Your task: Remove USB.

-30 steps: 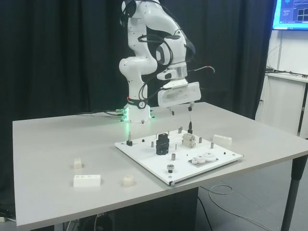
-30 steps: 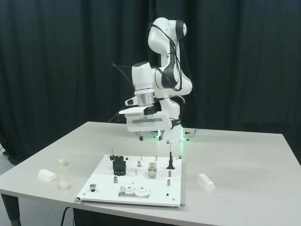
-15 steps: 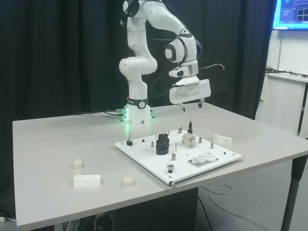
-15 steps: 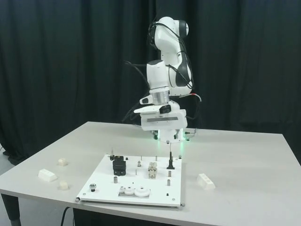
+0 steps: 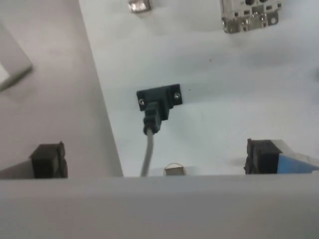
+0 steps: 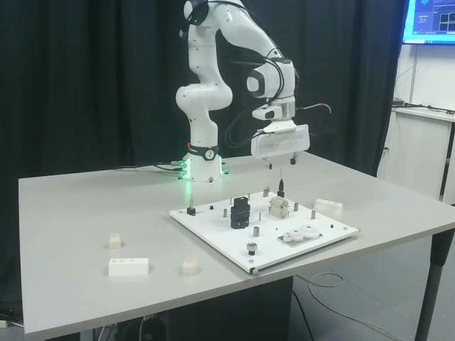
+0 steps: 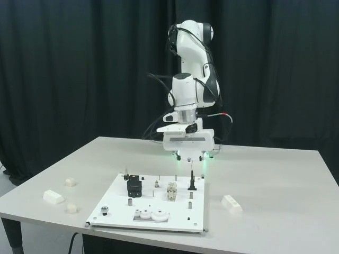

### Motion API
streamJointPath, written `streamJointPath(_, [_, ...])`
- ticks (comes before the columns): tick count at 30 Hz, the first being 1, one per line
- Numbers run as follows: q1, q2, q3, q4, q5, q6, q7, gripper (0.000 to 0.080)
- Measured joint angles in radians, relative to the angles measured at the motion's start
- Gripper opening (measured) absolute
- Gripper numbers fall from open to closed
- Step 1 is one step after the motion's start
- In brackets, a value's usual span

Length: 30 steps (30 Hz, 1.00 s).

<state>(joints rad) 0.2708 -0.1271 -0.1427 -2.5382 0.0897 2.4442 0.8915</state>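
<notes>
The black USB plug point(image 5: 152, 119) stands upright in a black socket point(image 5: 159, 97) on the white board point(image 5: 214, 74), with a grey cable stub rising from it. My gripper point(image 5: 154, 159) is open, its black fingertips point(image 5: 47, 160) wide apart on either side of the plug. In the first room view the gripper point(image 6: 281, 164) hangs above the USB plug point(image 6: 280, 188), clear of it. In the second room view the gripper point(image 7: 190, 157) is likewise straight over the plug point(image 7: 191, 182) at the back edge of the board point(image 7: 116, 203).
On the board stand a black block point(image 6: 240, 212), a metal connector point(image 6: 278, 207), white gears point(image 6: 300, 234) and several small pegs. Loose white blocks point(image 6: 129, 266) lie on the grey table point(image 6: 71, 213) on the near side, and another white block point(image 6: 328, 206) lies beyond the board.
The arm has swung sideways across the back of the board and come down a little, so the gripper now hangs over the USB plug. Nothing on the table has moved.
</notes>
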Motion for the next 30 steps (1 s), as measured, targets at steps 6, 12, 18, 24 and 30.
streamJointPath(6, [-0.006, 0.038, -0.001, 0.0, 0.0, 0.018, 0.0, 0.08])
streamJointPath(12, [-0.005, 0.08, -0.001, 0.0, 0.0, 0.054, -0.005, 0.08])
streamJointPath(18, [-0.001, 0.114, 0.0, -0.001, 0.0, 0.081, -0.023, 0.08])
streamJointPath(24, [0.004, 0.133, 0.002, -0.001, 0.0, 0.081, -0.035, 0.08])
streamJointPath(30, [0.012, 0.133, 0.003, -0.003, 0.0, 0.078, -0.042, 0.08])
